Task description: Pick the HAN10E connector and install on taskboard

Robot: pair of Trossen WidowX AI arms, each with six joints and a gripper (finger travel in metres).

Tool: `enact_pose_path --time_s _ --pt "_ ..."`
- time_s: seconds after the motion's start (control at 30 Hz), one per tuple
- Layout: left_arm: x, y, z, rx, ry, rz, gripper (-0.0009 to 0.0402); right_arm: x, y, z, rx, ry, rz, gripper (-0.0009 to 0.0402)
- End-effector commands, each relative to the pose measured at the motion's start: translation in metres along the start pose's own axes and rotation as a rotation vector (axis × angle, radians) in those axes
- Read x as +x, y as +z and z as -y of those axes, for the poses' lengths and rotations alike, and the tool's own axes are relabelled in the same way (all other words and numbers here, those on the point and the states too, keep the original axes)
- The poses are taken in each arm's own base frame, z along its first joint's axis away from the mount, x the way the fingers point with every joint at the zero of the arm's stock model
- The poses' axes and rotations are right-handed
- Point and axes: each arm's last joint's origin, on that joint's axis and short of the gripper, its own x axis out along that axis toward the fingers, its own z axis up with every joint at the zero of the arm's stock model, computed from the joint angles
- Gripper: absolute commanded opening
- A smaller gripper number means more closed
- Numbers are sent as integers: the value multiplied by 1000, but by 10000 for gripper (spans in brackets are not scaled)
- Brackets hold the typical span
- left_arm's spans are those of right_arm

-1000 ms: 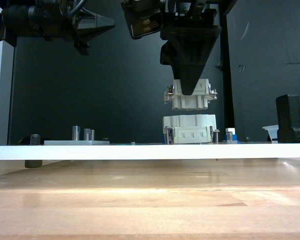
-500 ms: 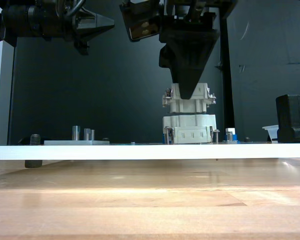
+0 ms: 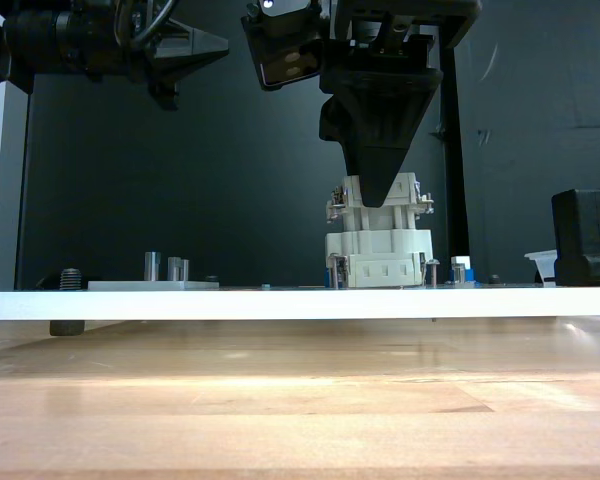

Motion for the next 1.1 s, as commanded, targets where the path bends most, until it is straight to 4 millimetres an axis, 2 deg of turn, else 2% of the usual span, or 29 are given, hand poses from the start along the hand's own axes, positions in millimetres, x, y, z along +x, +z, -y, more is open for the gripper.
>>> enact_pose_path --time_s 0.03,1.1 --pt "0 0 0 0 0 0 1 2 0 -1 0 14 0 25" --pt "0 0 0 0 0 0 1 7 -1 -1 10 19 0 25"
